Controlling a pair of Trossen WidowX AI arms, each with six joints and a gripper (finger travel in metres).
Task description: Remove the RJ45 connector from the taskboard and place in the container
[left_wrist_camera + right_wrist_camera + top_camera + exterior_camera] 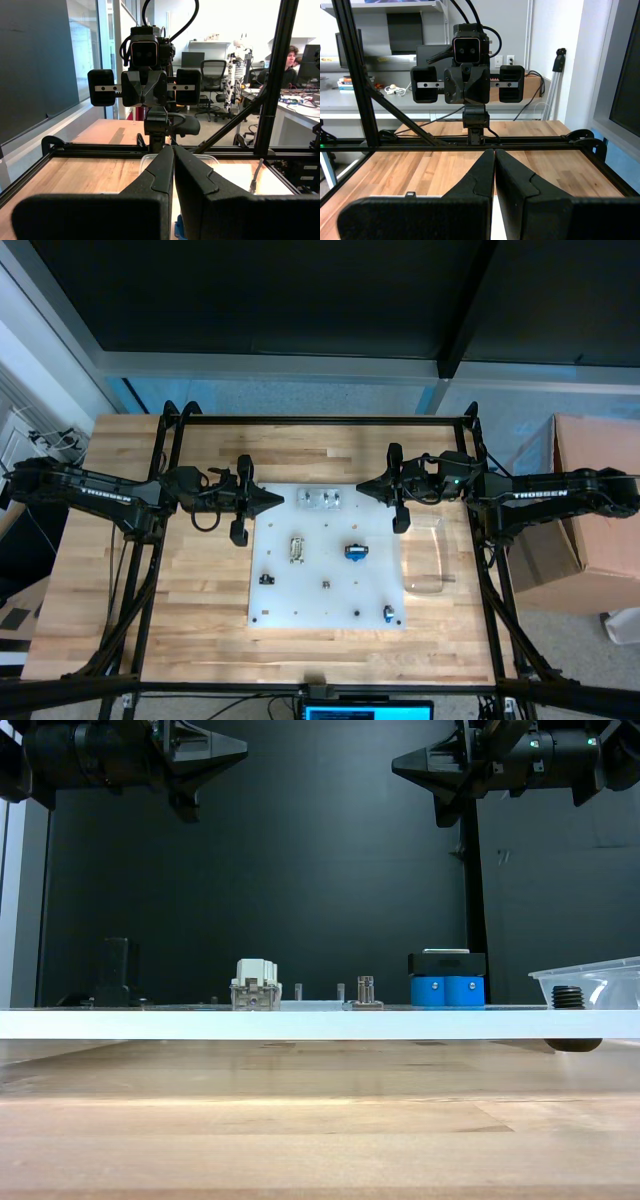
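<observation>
Progress: nothing done yet, I judge. The pale RJ45 connector (296, 550) looks seated on the taskboard (300, 605).
Left gripper (278, 499): fingers together, empty, at the board's left edge.
Right gripper (361, 488): fingers together, empty, near the far right corner.
Remaining: grasp, pull, carry to the container (425, 590).
Views: only the low view shows me both grippers high above the board.
</observation>
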